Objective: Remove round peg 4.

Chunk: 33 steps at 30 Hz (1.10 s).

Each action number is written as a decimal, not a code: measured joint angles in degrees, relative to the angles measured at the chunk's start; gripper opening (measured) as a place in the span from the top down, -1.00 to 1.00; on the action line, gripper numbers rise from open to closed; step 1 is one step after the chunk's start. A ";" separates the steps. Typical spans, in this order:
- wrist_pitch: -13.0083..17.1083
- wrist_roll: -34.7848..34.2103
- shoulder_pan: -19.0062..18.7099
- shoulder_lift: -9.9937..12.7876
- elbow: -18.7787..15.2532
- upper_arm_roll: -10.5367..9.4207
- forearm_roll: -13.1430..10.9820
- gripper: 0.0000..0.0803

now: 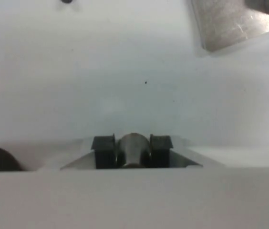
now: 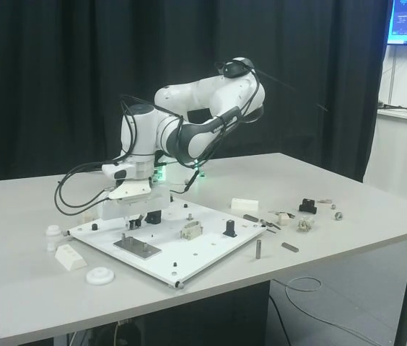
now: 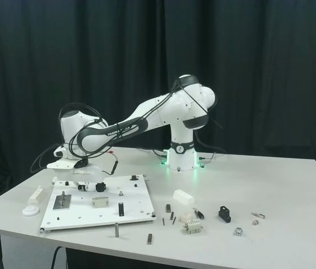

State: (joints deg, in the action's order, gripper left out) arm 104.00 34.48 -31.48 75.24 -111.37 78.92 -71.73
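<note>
End effector black fingers are pinched on round peg 4, held low over the far corner of the white board that lies on the grey counter, near a grey plate.

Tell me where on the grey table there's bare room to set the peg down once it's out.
The far right part of the grey table, beyond the black block, is bare. So is the front left corner, before the white disc. Right of the white board, small parts crowd around the white block. The gripper holds the round peg.
</note>
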 joint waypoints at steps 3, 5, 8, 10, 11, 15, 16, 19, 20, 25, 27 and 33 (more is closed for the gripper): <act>0.27 0.00 -0.11 0.01 -0.14 -0.01 0.01 0.62; 0.43 0.00 -0.19 0.02 -0.24 -0.01 0.04 0.62; 0.67 0.05 -0.32 0.01 -0.36 -0.01 0.09 0.62; 0.78 0.07 -0.40 0.02 -0.42 0.01 0.16 0.62; 0.82 0.08 -0.43 0.02 -0.44 0.03 0.20 0.62; 0.80 0.11 -0.61 0.01 -0.50 0.26 0.41 0.62; 0.76 0.11 -0.68 0.00 -0.53 0.35 0.46 0.63; 0.50 0.11 -0.94 0.00 -0.66 0.75 0.57 0.63; 0.35 0.11 -1.04 0.00 -0.72 0.96 0.60 0.63; -0.36 0.17 -1.58 0.00 -1.03 2.01 0.82 0.63; -0.82 0.19 -1.81 -0.01 -1.12 2.57 1.16 0.63; -2.98 0.28 -2.57 -0.02 -1.26 4.98 2.29 0.63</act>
State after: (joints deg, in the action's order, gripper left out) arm 101.02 34.76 -34.05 75.22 -112.63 83.90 -69.43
